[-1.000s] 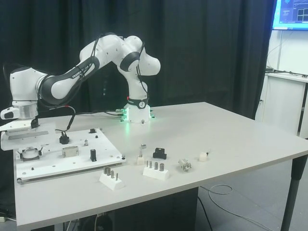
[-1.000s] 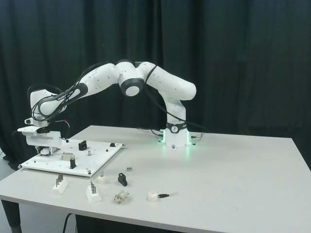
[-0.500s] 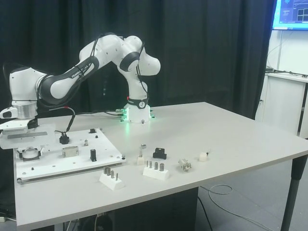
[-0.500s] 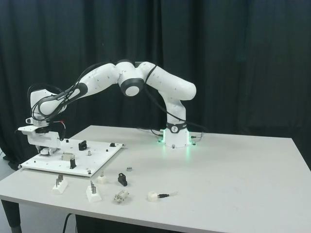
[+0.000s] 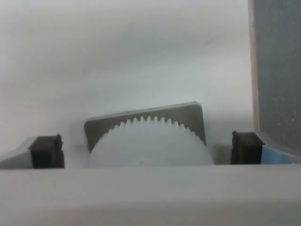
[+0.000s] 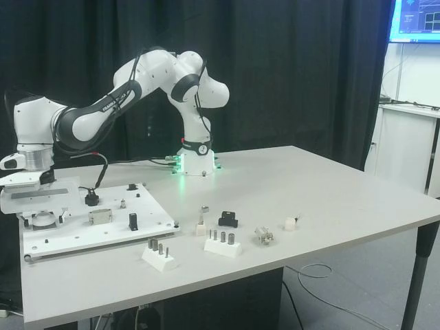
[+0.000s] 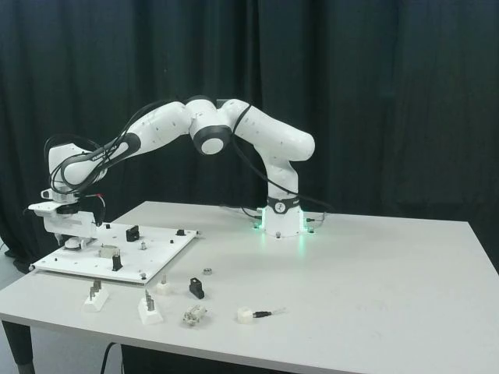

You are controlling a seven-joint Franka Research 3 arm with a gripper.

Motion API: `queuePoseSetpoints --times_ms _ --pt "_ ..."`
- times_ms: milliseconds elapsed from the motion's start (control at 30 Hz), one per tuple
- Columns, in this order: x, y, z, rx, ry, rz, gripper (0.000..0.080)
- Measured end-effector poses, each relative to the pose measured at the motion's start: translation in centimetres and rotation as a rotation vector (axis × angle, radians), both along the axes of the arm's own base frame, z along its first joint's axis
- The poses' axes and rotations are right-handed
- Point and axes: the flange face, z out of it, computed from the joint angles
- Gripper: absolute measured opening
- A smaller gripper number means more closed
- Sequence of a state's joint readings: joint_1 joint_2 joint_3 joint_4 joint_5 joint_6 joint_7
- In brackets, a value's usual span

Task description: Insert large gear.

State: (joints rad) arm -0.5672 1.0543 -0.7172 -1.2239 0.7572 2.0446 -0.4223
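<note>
Hovering over large gear (image 5: 149,143): gripper (image 5: 146,150) spread wide, fingertips (image 5: 46,151) clear of teeth.

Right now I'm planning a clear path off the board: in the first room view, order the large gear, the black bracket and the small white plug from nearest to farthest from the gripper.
1. Large gear, directly beneath the gripper, on the white board.
2. Black bracket, off the board, mid-table.
3. Small white plug, farther along the grey table, beyond the bracket.

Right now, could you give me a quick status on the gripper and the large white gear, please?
Gripper open, above large white toothed gear. Gear sits on white assembly board. Nothing in the way.
</note>
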Motion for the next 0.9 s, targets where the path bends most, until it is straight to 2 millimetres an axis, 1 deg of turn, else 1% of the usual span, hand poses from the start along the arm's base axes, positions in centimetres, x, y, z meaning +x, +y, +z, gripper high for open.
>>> queuePoseSetpoints --times_ms 233,467,667,767,900 --pt "0.2 0.0 1.1 -0.003 -0.005 0.004 0.079" --pt "0.5 0.4 2.8 0.024 -0.011 0.012 0.08" --pt "0.4 0.8 4.2 0.055 -0.004 0.02 0.08" --pt "0.2 1.0 4.6 0.07 -0.005 0.019 0.08" --pt "-0.2 1.2 4.7 0.091 -0.002 0.014 0.08"
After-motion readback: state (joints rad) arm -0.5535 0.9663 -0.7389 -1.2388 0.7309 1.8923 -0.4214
